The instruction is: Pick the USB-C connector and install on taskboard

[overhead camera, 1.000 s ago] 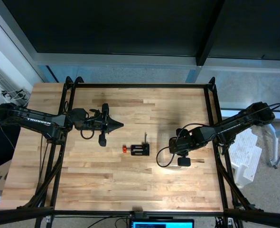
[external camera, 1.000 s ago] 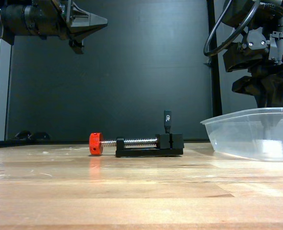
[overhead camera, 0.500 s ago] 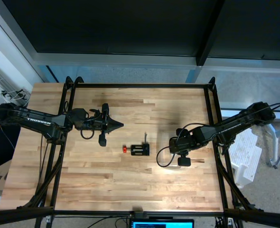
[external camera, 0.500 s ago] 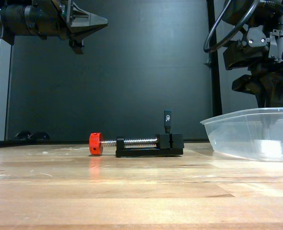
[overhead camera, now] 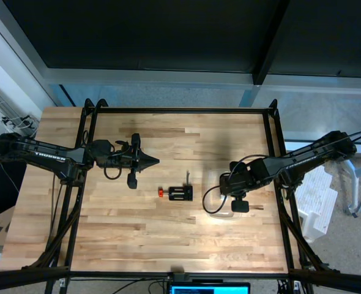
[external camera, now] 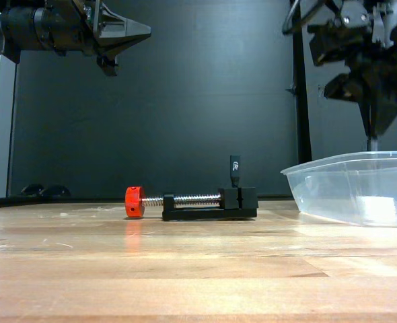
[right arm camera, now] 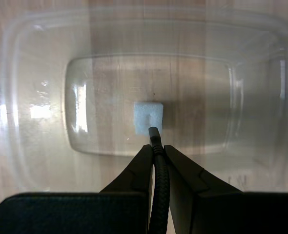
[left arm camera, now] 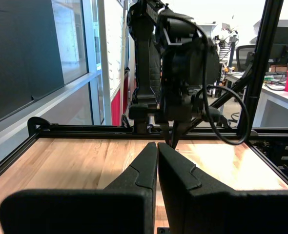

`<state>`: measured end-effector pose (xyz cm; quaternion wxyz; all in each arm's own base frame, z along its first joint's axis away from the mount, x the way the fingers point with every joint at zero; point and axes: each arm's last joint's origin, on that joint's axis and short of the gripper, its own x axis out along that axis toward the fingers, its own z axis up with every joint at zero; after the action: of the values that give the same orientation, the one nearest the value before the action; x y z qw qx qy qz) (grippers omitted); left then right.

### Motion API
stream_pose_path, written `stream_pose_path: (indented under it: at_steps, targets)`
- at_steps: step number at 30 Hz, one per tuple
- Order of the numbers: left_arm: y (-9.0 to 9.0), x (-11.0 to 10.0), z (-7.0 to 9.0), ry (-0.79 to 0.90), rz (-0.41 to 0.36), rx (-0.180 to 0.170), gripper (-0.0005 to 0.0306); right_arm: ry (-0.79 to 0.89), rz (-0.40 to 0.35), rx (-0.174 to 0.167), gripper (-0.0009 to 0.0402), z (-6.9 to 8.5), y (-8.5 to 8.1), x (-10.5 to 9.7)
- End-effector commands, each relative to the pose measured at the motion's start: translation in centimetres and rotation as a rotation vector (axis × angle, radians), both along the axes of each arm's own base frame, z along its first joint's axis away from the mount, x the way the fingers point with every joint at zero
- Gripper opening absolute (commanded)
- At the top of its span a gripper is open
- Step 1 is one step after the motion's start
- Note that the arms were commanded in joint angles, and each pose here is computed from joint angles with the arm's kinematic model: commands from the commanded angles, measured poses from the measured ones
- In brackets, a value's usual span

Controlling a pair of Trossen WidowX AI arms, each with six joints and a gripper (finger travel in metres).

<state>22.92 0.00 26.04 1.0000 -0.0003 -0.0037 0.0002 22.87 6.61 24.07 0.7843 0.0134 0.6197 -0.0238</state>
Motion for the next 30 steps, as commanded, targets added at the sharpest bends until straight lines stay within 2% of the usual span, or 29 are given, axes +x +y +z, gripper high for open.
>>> stream_pose_path:
  at_steps: [1,4,7,16,21,30]
  targets:
    - [0.0,0.0,0.0,0.0,0.0,0.0,0.0,0.015,-0.005,-0.004,0.0,1.1,0.0,0.1]
    - [0.0,0.0,0.0,0.0,0.0,0.0,0.0,0.025,-0.02,-0.008,0.0,1.9,0.0,0.0]
    - [0.0,0.0,0.0,0.0,0.0,0.0,0.0,0.026,-0.045,-0.026,0.0,2.4,-0.1,-0.1]
    - [0.0,0.0,0.0,-0.001,0.0,0.0,0.0,0.039,-0.062,-0.027,0.0,2.8,0.0,0.3]
    - [0.0,0.0,0.0,-0.001,0.0,0.0,0.0,0.04,-0.08,-0.055,0.0,3.4,0.2,1.7]
    - [0.0,0.0,0.0,-0.001,0.0,0.0,0.0,0.037,-0.102,-0.058,0.0,4.0,0.4,4.7]
